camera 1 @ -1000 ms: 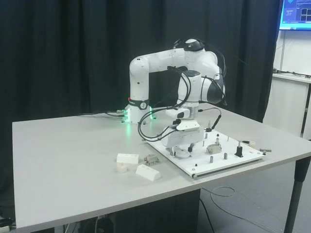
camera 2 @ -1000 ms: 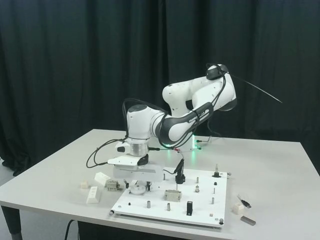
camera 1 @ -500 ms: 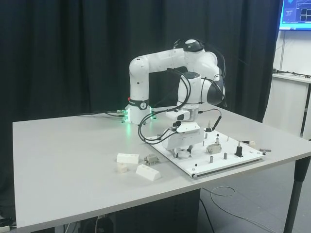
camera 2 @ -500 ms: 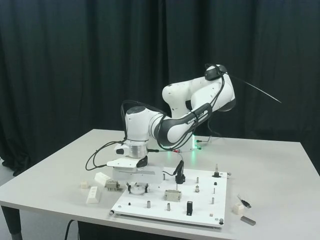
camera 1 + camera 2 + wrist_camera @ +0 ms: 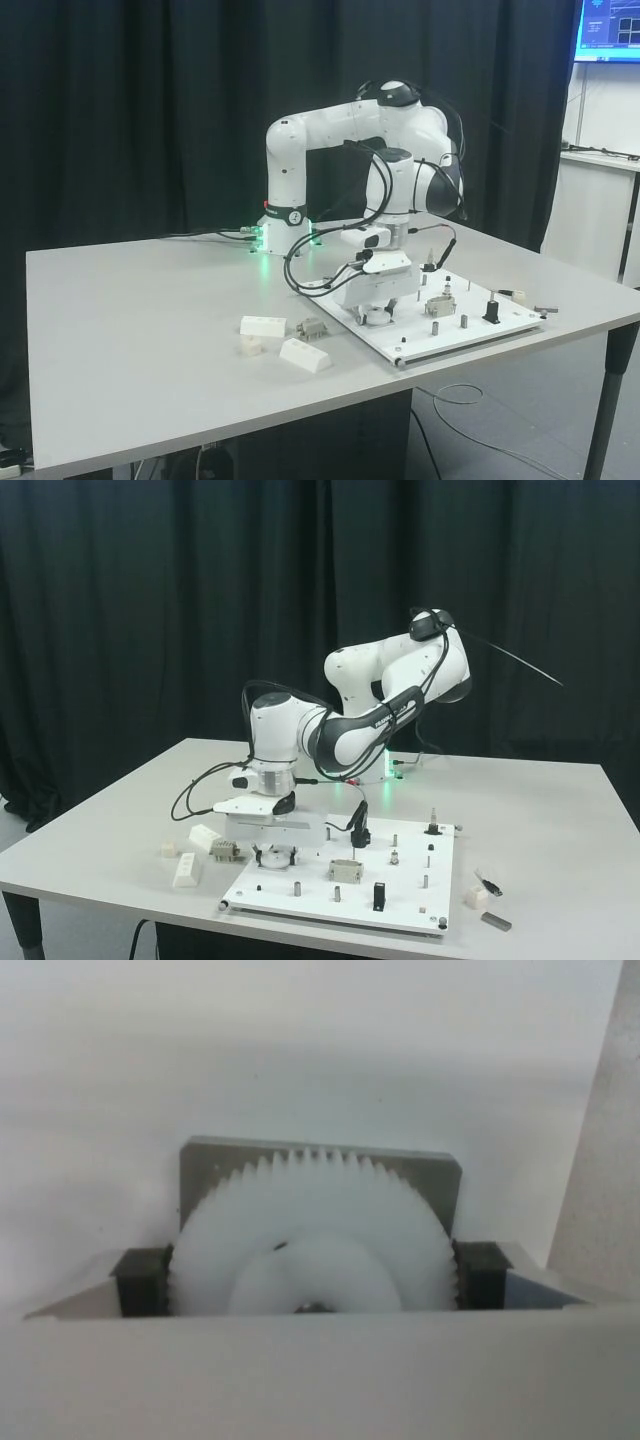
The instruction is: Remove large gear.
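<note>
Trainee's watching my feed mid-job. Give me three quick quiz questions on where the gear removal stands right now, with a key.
1. True or false: the gripper is shut on the large gear.
2. The gear hangs above: A) the white board, B) bare grey table, C) the floor.
3. Fill in: the white blocks lie ___ the board.

Key: 1 true; 2 A; 3 beside.

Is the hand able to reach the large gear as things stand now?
Probably yes. The hand already has its fingers on either side of the large gear, above the white board, with nothing between them.
</note>
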You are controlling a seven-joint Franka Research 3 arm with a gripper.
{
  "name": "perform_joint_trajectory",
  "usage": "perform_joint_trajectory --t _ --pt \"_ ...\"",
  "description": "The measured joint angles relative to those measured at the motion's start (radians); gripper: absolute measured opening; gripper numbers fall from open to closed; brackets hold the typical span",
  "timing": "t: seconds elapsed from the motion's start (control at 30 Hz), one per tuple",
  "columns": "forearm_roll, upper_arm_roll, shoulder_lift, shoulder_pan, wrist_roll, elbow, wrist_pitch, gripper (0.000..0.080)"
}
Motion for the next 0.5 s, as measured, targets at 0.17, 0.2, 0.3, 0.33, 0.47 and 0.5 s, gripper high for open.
perform_joint_trajectory --t 0.17,0.2,0.3,0.33,0.47,0.5 --pt "-0.004 -0.01 0.0 0.003 0.0 0.0 -0.01 0.0596" --pt "-0.006 -0.015 0.0 0.004 0.0 0.0 -0.015 0.0596" --pt "-0.013 -0.031 -0.001 0.009 0.0 0.0 -0.031 0.0596" --pt "-0.017 -0.039 -0.001 0.012 0.001 0.0 -0.039 0.0596" --pt "-0.032 -0.071 -0.004 0.022 0.008 0.0 -0.07 0.0595" --pt "-0.036 -0.079 -0.005 0.025 0.011 0.0 -0.078 0.0595"
